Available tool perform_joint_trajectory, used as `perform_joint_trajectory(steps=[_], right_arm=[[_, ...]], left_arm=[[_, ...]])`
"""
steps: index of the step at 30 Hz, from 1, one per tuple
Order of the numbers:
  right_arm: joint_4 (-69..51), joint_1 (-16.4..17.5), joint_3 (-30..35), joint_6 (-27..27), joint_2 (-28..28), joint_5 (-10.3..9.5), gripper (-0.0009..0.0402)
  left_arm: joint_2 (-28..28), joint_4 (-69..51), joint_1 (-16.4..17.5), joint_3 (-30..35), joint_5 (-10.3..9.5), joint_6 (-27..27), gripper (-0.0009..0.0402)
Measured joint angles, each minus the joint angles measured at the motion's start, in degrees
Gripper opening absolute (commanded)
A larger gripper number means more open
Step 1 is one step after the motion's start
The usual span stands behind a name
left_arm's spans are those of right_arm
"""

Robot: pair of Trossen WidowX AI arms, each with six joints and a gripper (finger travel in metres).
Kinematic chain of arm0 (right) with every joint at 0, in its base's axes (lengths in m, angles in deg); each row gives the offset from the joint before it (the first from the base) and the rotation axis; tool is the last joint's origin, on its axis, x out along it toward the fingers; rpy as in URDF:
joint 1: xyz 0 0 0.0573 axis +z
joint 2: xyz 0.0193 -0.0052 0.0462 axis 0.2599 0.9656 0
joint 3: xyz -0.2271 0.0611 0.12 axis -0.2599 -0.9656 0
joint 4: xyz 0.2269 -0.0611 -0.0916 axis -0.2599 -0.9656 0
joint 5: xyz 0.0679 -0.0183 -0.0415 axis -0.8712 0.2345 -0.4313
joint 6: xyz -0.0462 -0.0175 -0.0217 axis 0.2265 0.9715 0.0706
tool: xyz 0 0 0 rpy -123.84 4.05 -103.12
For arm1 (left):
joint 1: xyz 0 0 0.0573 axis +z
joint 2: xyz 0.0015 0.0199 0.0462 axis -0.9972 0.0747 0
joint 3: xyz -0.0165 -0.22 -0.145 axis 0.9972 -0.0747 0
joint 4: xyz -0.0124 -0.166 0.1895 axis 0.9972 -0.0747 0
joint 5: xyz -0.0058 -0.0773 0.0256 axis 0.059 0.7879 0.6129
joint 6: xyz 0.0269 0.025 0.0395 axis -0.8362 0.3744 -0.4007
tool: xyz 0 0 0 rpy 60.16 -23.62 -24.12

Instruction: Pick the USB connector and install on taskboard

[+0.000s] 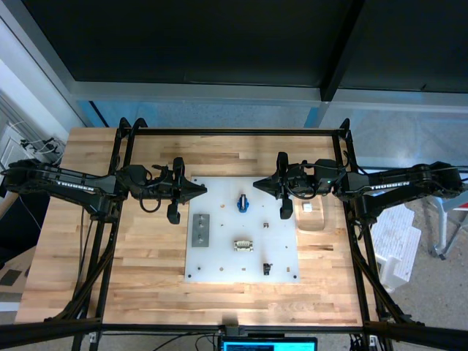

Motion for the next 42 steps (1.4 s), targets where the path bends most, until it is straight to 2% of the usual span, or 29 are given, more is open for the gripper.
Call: perform_joint_trajectory(steps=[42], right_arm=[[-1.62, -0.02, 0.0, -0.04, 0.0, 0.02, 0.0]], left_arm=[[0.02, 0.0, 0.0, 0.0, -0.02, 0.02, 0.0]])
